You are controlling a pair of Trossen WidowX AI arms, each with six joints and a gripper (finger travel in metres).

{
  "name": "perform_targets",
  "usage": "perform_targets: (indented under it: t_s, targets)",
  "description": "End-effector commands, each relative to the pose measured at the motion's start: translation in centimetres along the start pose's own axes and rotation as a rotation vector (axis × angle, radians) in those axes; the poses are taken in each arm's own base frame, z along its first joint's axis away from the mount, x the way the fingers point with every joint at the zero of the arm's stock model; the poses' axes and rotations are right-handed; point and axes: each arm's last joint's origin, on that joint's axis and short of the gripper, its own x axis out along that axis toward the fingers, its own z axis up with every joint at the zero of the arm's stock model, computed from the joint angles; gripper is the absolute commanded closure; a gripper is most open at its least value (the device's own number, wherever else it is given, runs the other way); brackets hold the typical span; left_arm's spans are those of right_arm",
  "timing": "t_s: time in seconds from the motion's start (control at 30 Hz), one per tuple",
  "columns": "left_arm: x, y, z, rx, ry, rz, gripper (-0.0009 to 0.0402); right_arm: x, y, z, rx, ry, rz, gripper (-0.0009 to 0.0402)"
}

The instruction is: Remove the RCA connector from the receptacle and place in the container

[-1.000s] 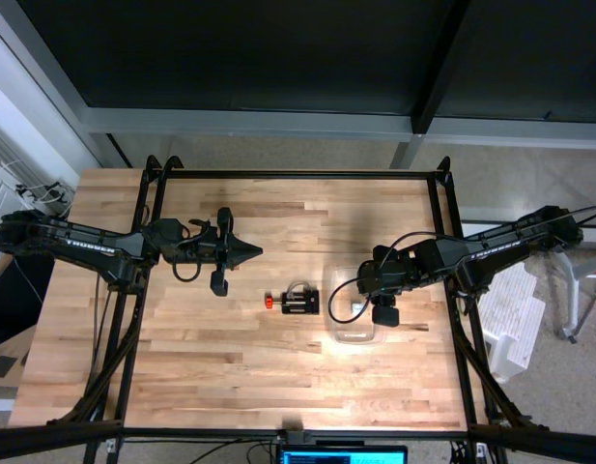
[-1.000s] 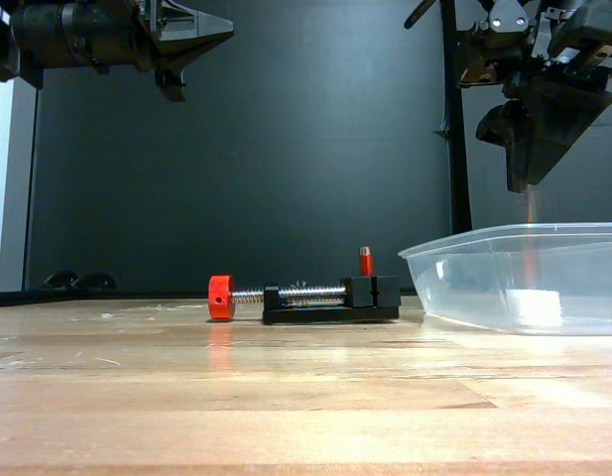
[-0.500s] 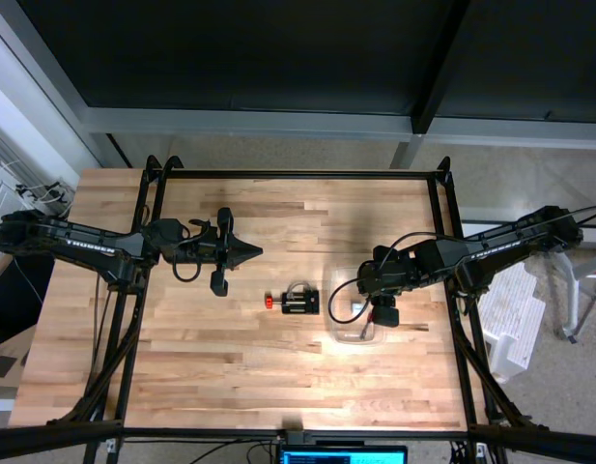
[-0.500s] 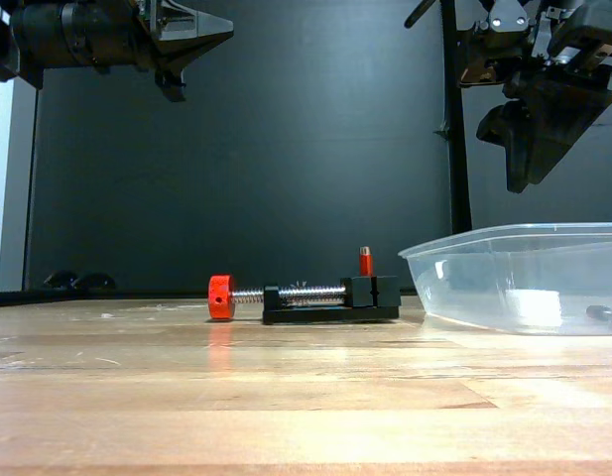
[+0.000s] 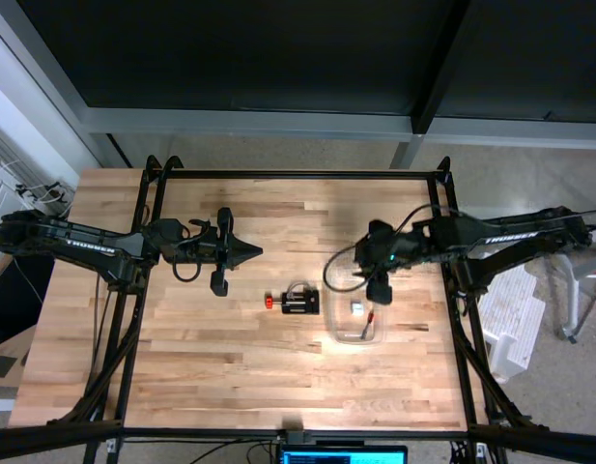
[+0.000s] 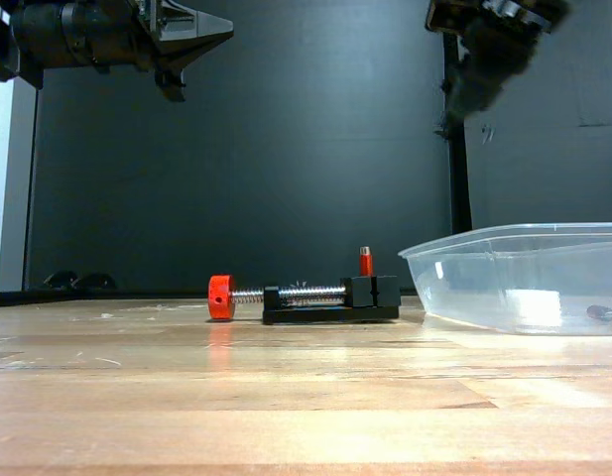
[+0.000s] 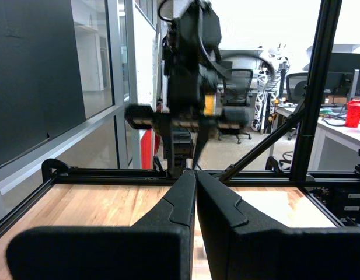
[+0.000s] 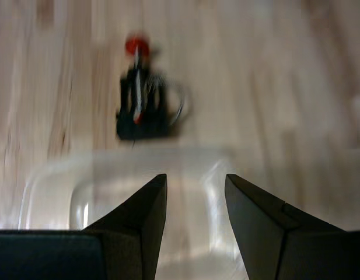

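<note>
The right gripper (image 5: 378,287) hangs high over the far edge of the tray (image 5: 336,334); its fingers stand apart and there is nothing between them, as the right wrist view shows. The left gripper (image 5: 247,251) sits high over the left part of the table (image 5: 230,377), well apart from the block (image 5: 299,303); its fingers are pressed together and hold nothing.

The plug (image 5: 369,324) lies flat on the floor of the tray, near a small white square (image 5: 356,308); in the low view it shows as a small dark thing low behind the clear wall. It does not touch the block or either gripper. The block sits alone on the wood, just beside the tray, with its red knob (image 5: 269,301) pointing away from the tray.

So the job looks done: the plug is out of the block and inside the tray. Nothing of the task seems to be left; the right arm would only need to go back to rest.
</note>
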Motion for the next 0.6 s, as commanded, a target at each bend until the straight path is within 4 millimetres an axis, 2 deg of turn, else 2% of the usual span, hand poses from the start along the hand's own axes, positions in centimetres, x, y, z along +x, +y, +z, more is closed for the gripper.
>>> perform_targets:
  t_s: [0.03, 0.17, 0.3, 0.4, 0.6]
  targets:
    - [0.0, 0.0, 0.0, 0.000, 0.000, 0.000, 0.0393, -0.8, -0.2, 1.0, -0.015, -0.119, 0.019, 0.0288]
    - [0.0, 0.0, 0.0, 0.000, 0.000, 0.000, 0.0393, -1.7, -0.3, 1.8, -0.032, -0.260, 0.025, 0.0342]
    - [0.0, 0.0, 0.0, 0.000, 0.000, 0.000, 0.0393, -2.2, -1.3, 2.3, -0.014, -0.384, 0.049, 0.0398]
    - [0.0, 0.0, 0.0, 0.000, 0.000, 0.000, 0.0393, -2.2, -1.8, 2.8, -0.006, -0.464, 0.052, 0.0386]
    - [0.0, 0.0, 0.0, 0.000, 0.000, 0.000, 0.0393, -1.5, -1.8, 3.1, -0.034, -0.622, 0.049, 0.0393]
